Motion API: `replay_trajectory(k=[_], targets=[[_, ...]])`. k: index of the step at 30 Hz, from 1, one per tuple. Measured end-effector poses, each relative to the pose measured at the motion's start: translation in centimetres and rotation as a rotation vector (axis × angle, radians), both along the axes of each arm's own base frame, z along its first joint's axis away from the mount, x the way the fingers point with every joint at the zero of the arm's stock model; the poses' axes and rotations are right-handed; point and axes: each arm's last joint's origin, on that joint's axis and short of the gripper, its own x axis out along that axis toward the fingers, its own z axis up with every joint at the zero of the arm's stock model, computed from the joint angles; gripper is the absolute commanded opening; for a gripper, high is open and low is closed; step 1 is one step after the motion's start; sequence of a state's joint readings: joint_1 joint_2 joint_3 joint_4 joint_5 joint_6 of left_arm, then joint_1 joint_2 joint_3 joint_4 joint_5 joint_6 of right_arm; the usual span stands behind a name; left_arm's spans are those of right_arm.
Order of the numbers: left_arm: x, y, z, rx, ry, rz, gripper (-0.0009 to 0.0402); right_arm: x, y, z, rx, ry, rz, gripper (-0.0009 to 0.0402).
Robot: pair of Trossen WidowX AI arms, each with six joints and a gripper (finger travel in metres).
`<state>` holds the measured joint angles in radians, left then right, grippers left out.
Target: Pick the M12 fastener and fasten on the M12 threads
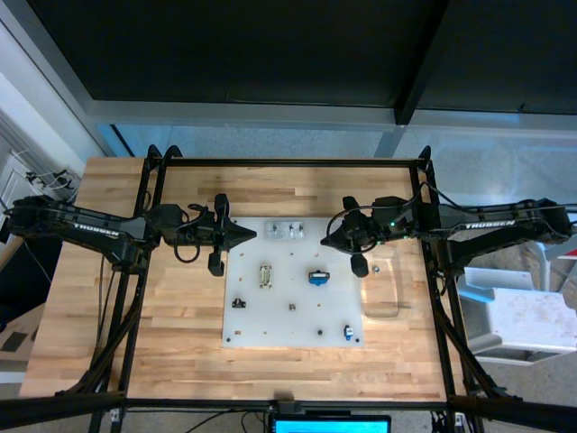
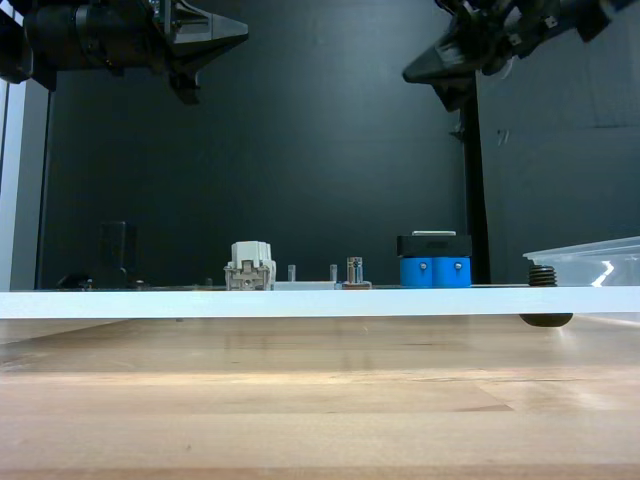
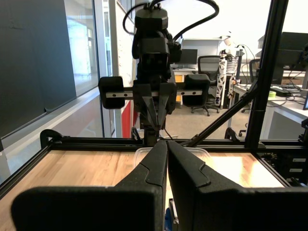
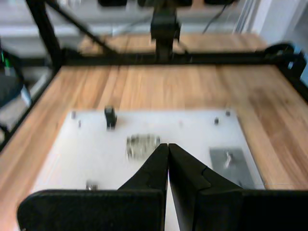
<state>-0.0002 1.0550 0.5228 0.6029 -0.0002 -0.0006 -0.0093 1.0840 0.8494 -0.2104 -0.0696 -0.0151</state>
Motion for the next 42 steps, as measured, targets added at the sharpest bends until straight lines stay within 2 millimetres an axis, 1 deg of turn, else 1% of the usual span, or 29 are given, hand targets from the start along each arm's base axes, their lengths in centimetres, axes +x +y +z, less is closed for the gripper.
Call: replay_trajectory(k=[6, 10, 14, 19, 21, 23, 25, 27, 30, 34, 38, 42], targets=[[0.0, 0.0, 0.0, 0.000, 0.000, 0.000, 0.0000, -1.0, 0.2, 1.4, -0.076, 0.195, 0.122, 0.0000], [0.0, 0.0, 0.0, 0.000, 0.001, 0.000, 0.0000, -1.7, 0.2, 1.9, -0.138, 0.339, 0.181, 0.0000], [0.0, 0.0, 0.0, 0.000, 0.000, 0.000, 0.0000, -2.4, 0.3, 1.7, -0.205, 0.492, 0.265, 0.0000], [0.0, 0.0, 0.0, 0.000, 0.000, 0.000, 0.0000, -3.2, 0.3, 0.7, -0.349, 0.674, 0.459, 0.0000], [0.0, 0.0, 0.0, 0.000, 0.000, 0.000, 0.0000, -3.5, 0.3, 0.5, -0.429, 0.707, 0.531, 0.0000], [0.0, 0.0, 0.0, 0.000, 0.000, 0.000, 0.0000, -3.6, 0.2, 0.4, -0.498, 0.727, 0.566, 0.0000], [0.0, 0.0, 0.0, 0.000, 0.000, 0.000, 0.0000, -3.7, 0.2, 0.3, -0.545, 0.741, 0.586, 0.0000], [0.0, 0.0, 0.0, 0.000, 0.001, 0.000, 0.0000, -3.9, 0.3, 0.2, -0.582, 0.758, 0.640, 0.0000], [0.0, 0.0, 0.0, 0.000, 0.000, 0.000, 0.0000, -4.0, 0.7, -0.3, -0.622, 0.804, 0.744, 0.0000], [0.0, 0.0, 0.0, 0.000, 0.001, 0.000, 0.0000, -3.6, 1.0, -1.2, -0.652, 0.844, 0.824, 0.0007], [0.0, 0.0, 0.0, 0.000, 0.001, 0.000, 0.0000, -3.6, 0.8, -2.1, -0.740, 0.904, 0.849, 0.0024], [0.0, 0.0, 0.0, 0.000, 0.001, 0.000, 0.0000, -3.8, 0.8, -3.0, -0.760, 0.925, 0.890, 0.0040]])
